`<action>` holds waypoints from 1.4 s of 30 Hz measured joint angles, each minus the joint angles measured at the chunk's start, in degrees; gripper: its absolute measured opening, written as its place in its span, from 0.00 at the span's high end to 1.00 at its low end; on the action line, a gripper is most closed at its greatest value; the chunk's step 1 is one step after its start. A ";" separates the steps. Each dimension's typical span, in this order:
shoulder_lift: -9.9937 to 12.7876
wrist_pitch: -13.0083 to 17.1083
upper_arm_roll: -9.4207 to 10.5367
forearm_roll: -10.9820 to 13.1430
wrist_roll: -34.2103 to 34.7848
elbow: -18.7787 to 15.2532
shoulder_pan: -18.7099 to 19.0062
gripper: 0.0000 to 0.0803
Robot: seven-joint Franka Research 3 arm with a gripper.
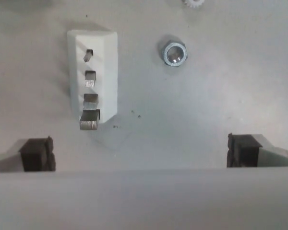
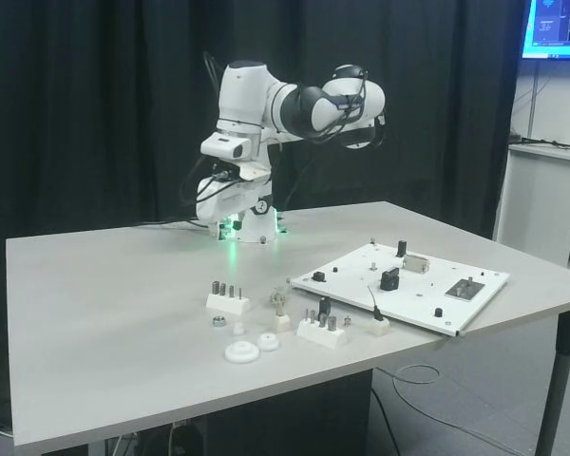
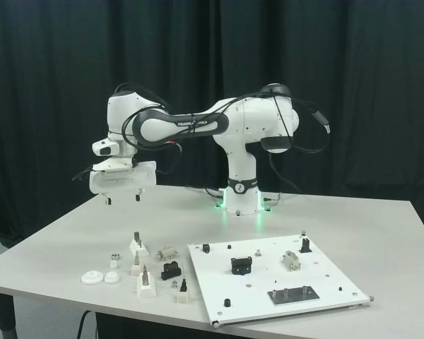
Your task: Pick square peg 4.
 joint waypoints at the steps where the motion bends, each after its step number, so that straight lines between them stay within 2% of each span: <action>1: 0.00 0.05 0.00 -0.18 0.00 0.04 0.04 0.00; 15: 0.00 2.19 0.98 -3.11 0.00 0.07 0.68 0.00; 30: 0.08 4.83 3.89 -5.95 0.01 -0.27 1.16 0.00; 42: 0.20 8.96 5.97 -6.90 -0.46 -2.54 3.34 0.00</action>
